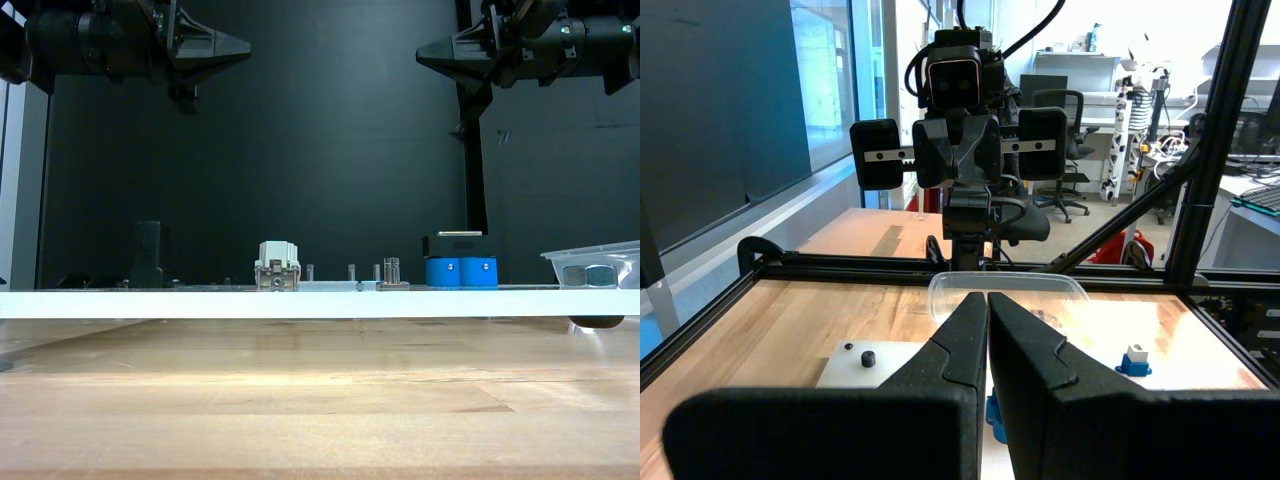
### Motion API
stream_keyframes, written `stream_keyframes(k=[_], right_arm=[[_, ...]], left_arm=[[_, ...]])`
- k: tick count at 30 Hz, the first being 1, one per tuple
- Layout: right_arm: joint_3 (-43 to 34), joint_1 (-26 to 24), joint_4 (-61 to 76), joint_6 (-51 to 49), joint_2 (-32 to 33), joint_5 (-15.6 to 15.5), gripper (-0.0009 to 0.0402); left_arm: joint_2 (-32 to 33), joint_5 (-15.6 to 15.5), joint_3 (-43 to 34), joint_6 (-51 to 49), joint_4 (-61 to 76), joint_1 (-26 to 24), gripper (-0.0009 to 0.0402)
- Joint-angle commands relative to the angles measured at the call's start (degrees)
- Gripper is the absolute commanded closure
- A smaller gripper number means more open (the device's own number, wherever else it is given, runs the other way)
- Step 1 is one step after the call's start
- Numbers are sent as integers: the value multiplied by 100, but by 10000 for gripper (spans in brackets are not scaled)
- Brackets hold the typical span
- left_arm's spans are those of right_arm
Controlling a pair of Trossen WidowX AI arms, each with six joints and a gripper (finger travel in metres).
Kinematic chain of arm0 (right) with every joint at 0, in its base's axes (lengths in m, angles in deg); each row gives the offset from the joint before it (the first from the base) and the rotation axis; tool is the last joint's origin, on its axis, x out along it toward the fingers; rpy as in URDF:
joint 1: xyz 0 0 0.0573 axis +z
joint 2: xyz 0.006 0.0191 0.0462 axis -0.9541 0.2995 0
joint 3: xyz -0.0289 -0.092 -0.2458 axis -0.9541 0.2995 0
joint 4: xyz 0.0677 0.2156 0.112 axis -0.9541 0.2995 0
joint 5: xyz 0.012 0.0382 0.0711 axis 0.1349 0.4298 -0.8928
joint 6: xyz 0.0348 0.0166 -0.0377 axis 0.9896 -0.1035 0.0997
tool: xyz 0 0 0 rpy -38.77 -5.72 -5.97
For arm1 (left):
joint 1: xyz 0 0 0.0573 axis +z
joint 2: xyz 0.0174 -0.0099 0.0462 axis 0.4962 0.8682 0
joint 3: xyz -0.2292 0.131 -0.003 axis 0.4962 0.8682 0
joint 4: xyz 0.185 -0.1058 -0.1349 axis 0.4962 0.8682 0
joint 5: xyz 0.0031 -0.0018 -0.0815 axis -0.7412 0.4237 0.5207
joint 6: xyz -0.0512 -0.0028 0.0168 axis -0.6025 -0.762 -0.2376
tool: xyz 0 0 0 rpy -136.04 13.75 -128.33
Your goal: Unfasten the M12 nut and place it in the container
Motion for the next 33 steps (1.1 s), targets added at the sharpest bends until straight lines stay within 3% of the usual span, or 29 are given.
stream_keyframes(k=[1, 33], right_arm=[[0, 2, 2, 0, 0, 2, 393], [0, 0, -118, -83, 7, 4, 393]], left_arm=[[0, 0, 0, 0, 0, -2, 393], [0, 0, 0, 0, 0, -2, 393]])
